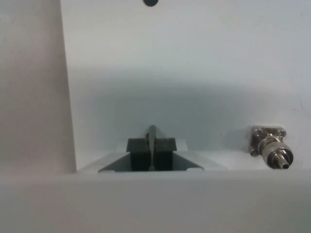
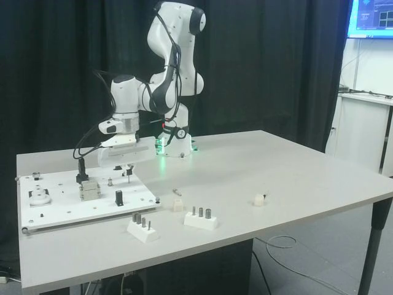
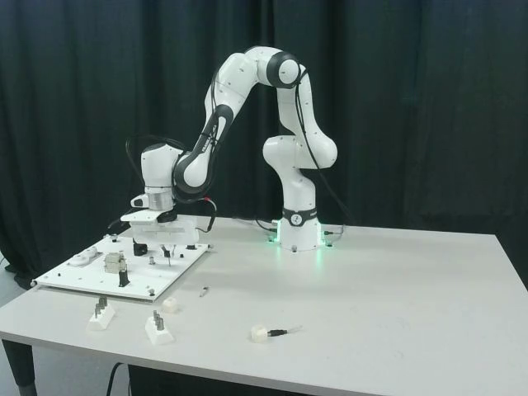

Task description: Insert round peg 1.

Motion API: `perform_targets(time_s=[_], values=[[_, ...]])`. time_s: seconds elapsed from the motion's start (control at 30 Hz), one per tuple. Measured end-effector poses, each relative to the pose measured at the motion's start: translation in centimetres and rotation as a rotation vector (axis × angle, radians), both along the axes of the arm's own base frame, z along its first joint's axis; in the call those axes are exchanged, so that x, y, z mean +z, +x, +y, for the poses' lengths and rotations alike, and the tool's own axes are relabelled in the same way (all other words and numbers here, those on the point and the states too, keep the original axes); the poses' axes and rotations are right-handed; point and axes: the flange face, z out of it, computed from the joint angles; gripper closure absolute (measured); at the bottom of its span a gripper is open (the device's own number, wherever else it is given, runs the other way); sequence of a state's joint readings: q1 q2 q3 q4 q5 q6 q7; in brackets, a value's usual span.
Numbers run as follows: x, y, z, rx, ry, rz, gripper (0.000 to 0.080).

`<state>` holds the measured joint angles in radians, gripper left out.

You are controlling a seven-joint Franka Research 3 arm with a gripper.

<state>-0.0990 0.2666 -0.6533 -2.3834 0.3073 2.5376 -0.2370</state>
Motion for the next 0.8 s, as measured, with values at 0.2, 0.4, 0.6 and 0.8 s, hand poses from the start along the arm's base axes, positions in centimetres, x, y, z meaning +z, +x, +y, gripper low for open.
perform_targets(time_s=[0.2,0.4,0.6,0.8], values=[[-0.12,-0.04,-0.03,0.000,-0.004,0.001,0.0787],[-0.19,-0.05,-0.03,0.000,-0.005,0.002,0.0787],[-0.19,-0.05,-0.03,0.000,-0.005,0.002,0.0787],[-0.19,-0.05,-0.03,0.000,-0.005,0.002,0.0787]])
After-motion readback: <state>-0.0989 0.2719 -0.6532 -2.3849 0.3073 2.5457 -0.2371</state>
